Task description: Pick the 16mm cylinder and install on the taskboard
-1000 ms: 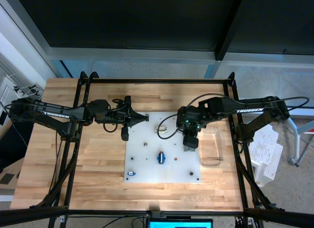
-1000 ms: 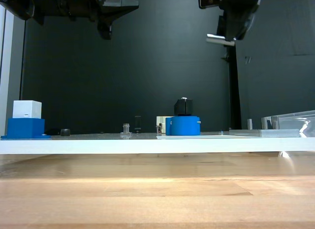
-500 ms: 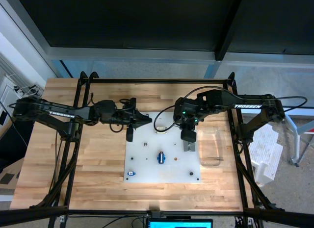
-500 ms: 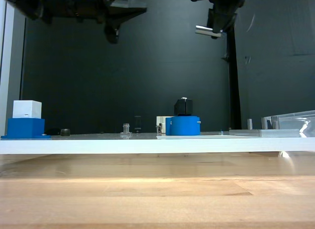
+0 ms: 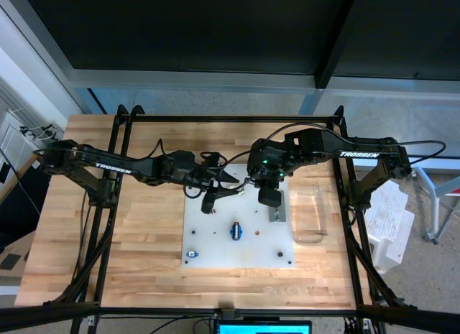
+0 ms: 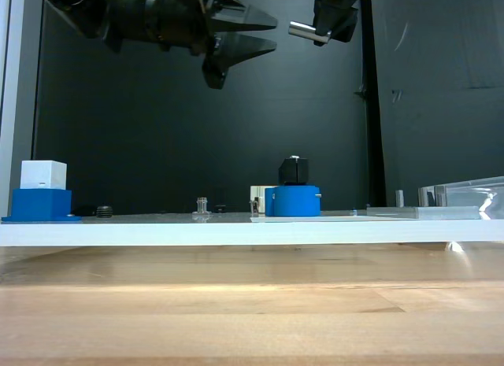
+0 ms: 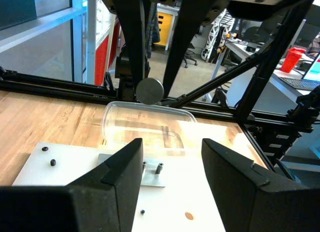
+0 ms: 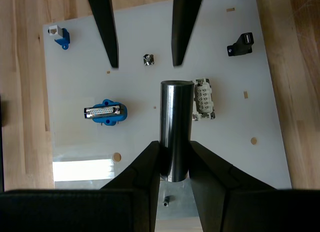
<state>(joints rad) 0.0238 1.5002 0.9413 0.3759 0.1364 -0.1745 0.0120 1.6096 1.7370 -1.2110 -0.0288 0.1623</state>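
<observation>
Right end effector pinches the slim, silvery-grey metal 16mm cylinder near one end. The rod lies level at top centre of the low view, high above the large flat white taskboard. Left end effector is spread wide, facing the rod's free tip, just apart.

Risks:
- The short grip lets the rod tilt or slip.
- A misaligned left approach knocks it loose and it drops onto the board.

Right gripper held the 16mm cylinder clamped over the taskboard; left gripper, fingers parted, hung over the taskboard too.
</observation>
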